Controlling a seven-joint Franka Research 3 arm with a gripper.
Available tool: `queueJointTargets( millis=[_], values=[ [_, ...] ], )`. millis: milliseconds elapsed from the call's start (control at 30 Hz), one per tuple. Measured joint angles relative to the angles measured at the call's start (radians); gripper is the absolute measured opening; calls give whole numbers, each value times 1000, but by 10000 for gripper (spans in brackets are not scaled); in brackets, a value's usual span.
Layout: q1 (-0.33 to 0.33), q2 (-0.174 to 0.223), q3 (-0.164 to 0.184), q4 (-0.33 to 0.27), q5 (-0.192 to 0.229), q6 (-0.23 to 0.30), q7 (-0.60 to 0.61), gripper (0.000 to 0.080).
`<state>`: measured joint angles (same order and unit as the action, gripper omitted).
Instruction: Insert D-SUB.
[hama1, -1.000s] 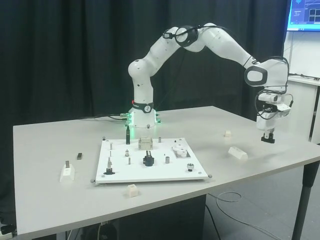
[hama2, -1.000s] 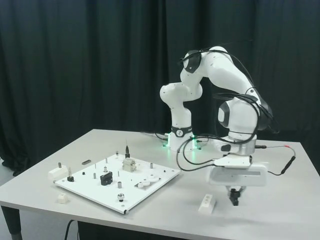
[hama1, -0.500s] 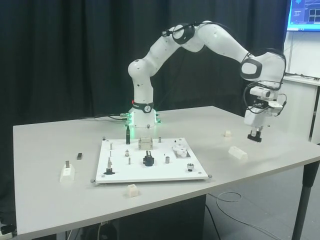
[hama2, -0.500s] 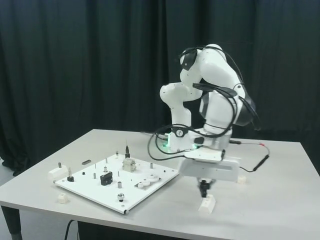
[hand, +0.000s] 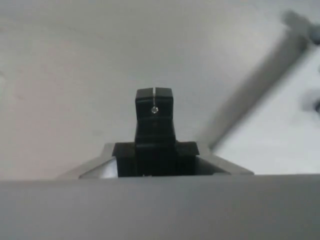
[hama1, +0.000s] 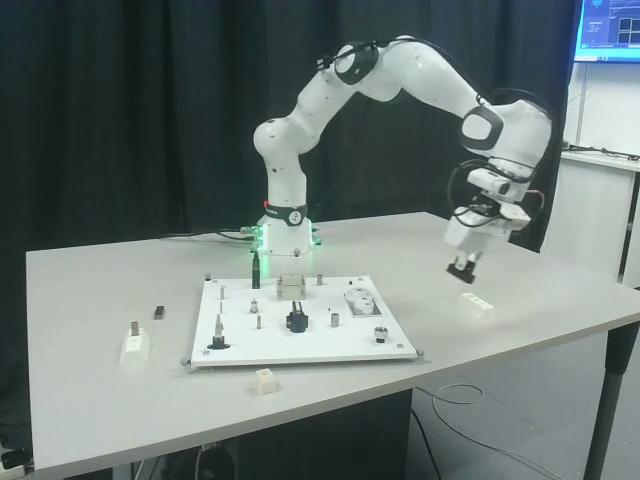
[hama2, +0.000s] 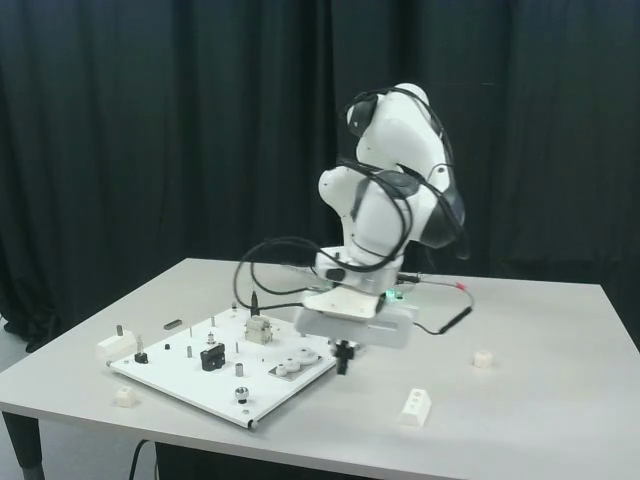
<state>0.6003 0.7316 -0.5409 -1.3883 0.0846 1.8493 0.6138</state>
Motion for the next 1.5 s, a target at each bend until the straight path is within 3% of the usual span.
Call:
queueJointTargets(
  millis=[133,267,367,567,667,767,1000,1233,1500],
  values=[
    [-49,-18,24,-10,-44,-31,-14,153],
    [-121,-50,81,-38,-112,-40,-14,153],
    [-195,-84,150,-69,-175,-40,-13,153],
    [-399,-158,335,-143,-294,-15,3,153],
    [-499,-189,414,-181,-327,16,3,153],
    [-573,-213,456,-217,-336,53,2,153],
    [-644,-256,449,-288,-337,135,-28,153],
    [-670,-290,408,-351,-324,210,-28,153],
    [-681,-321,348,-418,-228,284,-26,153]
  ],
)
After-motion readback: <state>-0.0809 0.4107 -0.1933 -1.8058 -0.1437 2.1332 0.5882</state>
